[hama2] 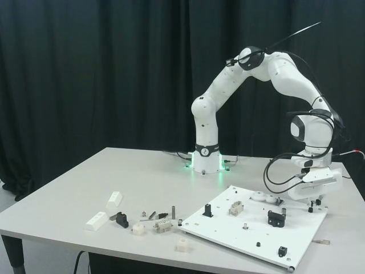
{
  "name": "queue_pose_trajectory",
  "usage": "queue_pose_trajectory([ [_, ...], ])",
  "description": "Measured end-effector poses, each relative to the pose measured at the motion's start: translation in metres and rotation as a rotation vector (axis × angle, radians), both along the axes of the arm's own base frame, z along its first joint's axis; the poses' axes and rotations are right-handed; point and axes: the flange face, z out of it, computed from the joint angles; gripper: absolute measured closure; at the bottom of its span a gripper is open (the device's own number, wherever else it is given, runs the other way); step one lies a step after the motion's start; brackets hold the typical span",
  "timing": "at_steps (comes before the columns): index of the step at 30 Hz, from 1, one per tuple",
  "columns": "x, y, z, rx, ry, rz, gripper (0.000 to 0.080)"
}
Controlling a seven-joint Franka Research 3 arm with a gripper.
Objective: Place bolt 4.
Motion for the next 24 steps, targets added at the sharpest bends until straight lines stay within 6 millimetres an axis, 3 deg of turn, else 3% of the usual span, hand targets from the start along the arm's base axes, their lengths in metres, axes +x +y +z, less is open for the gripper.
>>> queue_pose_trajectory([
  [24,0.0053,-0.0047,0.0043,0.003,0.008,-0.011,0.0579],
])
